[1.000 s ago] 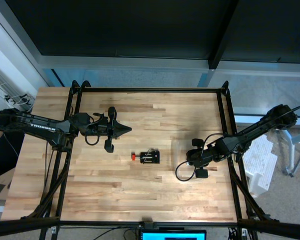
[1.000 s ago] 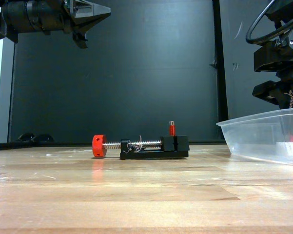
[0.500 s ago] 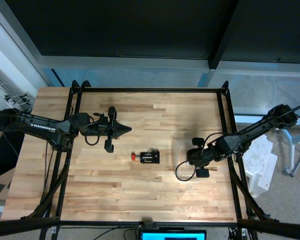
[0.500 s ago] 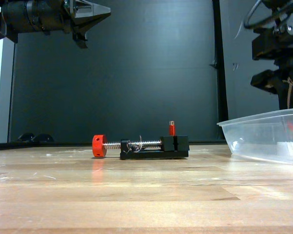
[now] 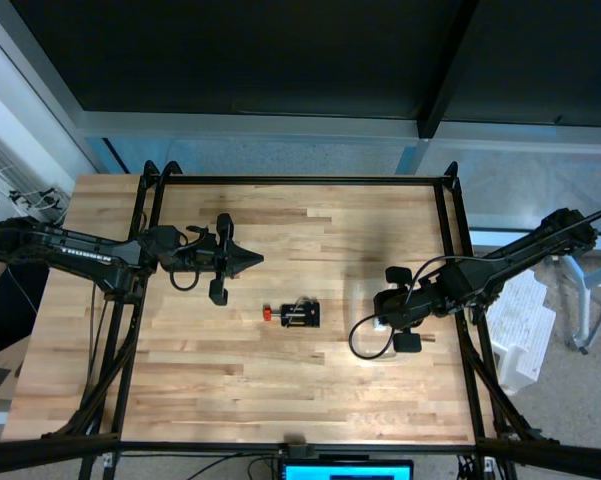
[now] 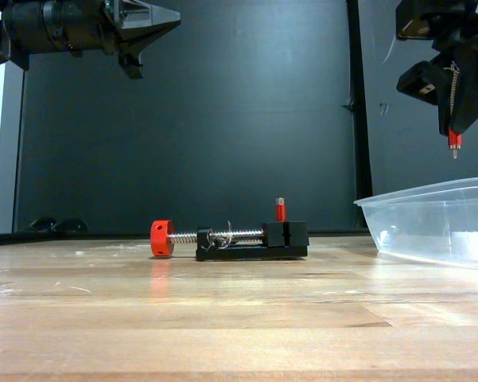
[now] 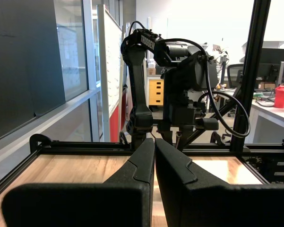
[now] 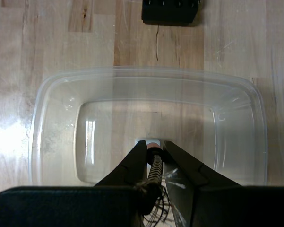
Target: Pick the RCA connector and install on taskboard
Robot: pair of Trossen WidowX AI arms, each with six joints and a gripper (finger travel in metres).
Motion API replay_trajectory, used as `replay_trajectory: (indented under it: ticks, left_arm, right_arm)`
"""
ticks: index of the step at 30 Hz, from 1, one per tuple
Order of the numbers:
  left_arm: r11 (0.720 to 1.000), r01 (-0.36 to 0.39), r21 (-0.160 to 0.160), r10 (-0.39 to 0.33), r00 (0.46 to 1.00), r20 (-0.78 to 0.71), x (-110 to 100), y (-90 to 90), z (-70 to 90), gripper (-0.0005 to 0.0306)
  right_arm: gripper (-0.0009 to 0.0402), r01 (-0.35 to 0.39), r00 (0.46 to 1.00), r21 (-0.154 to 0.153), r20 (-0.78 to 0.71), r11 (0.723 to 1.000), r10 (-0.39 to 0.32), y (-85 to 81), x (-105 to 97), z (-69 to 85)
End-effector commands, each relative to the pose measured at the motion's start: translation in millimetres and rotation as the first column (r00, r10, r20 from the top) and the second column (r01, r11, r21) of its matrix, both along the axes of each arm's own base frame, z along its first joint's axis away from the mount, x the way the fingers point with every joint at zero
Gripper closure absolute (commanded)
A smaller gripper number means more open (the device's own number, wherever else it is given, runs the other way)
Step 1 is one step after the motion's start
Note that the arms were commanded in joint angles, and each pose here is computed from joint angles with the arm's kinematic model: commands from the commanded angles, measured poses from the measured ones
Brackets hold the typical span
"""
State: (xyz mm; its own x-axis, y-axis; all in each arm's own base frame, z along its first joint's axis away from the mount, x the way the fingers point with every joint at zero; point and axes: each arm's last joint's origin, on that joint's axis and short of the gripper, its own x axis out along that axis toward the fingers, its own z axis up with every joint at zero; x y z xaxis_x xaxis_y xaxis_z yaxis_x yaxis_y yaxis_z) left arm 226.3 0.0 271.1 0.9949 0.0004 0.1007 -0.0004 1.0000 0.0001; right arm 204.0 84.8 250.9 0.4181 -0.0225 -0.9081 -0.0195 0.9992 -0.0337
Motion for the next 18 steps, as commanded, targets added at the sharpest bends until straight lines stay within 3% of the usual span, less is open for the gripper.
replay_trajectory:
  ticks: [1,11,18]
  left_arm:
    - [1.000,0.000,0.000,0.000,1.000,0.001,0,0.1,0.2,0.0300]
    - [1.000,0.000,0.000,0.000,1.000,0.000,0,0.0,0.1,0.0300]
    - [1.000,0.000,0.000,0.000,1.000,0.000,0,0.0,0.1,0.0300]
  right_arm:
    - [0.0393,0.002,1.000,0.001,0.001,1.000,-0.002,0.7,2,1.7]
    - [0.0393,0.043,0.999,-0.017,-0.008,0.999,-0.043,-5.6,33,10.4]
    - [0.0393,0.044,0.999,-0.036,0.006,0.998,-0.043,-10.3,68,20.8]
